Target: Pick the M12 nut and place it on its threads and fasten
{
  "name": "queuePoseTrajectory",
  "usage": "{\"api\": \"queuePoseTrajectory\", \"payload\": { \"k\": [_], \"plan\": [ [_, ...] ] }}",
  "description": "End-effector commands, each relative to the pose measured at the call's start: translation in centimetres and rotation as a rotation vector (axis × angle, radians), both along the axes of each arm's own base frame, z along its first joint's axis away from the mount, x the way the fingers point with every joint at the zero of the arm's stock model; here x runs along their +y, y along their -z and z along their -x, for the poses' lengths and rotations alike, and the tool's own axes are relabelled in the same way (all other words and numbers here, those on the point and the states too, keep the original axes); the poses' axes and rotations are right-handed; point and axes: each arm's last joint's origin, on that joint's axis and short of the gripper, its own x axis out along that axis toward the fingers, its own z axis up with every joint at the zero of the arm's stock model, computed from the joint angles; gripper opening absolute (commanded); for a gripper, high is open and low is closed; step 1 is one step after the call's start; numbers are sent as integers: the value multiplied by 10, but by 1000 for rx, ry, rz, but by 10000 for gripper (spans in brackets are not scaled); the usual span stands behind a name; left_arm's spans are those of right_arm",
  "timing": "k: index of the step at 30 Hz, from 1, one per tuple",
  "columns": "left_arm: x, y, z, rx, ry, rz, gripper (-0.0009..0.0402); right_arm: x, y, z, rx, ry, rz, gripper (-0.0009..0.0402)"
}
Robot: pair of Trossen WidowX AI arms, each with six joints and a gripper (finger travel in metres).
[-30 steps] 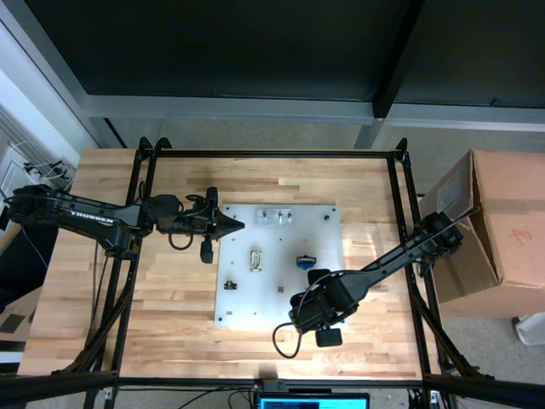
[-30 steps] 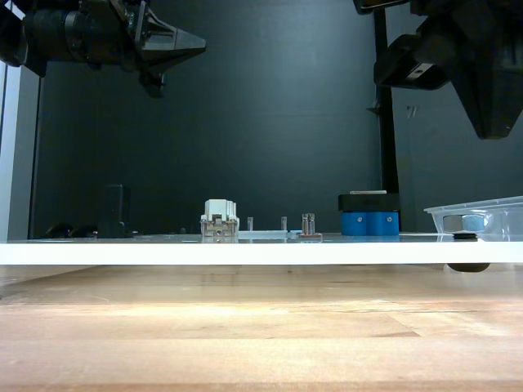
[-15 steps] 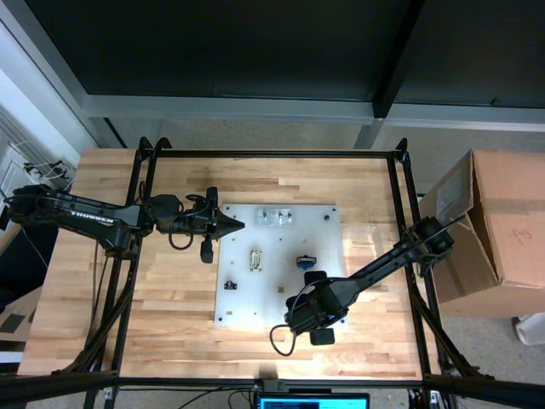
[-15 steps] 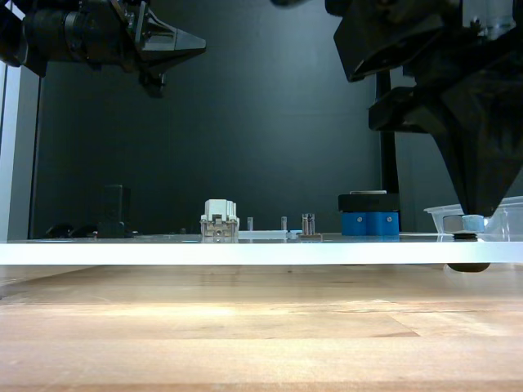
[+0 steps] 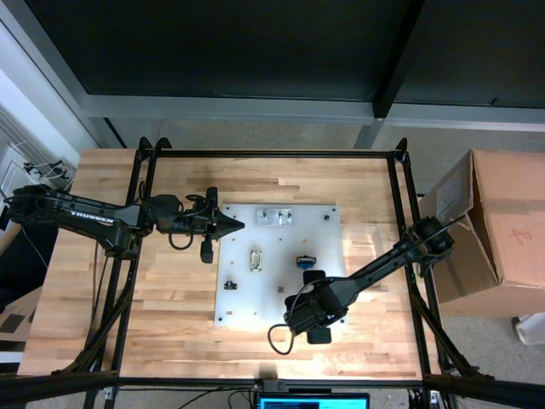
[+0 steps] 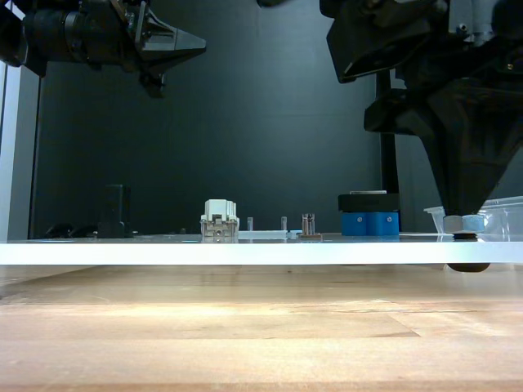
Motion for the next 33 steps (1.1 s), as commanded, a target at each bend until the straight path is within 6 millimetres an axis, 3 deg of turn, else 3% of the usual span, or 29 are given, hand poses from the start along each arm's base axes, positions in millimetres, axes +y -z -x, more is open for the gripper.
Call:
{"api": "queuePoseTrajectory", "payload": {
  "k": [1,5,17,24,29,33],
  "plan": [
    [0,0,0,0,0,0,0,3,0,0,38,-17,-91,0],
    [0,0,0,0,0,0,0,7,0,3,115,-49,-228,0],
    [0,2,0,22,0,0,0,-4,-4,3,-3,53,46,0],
    [0,2,0,21,0,0,0,1,2,-1,5,44,-39,0],
    [0,2,0,21,0,0,0,7,2,3,133,-19,-255,0],
    [0,2,0,23,0,0,0,5,-1,5,133,-11,-217,0]
  ]
}}
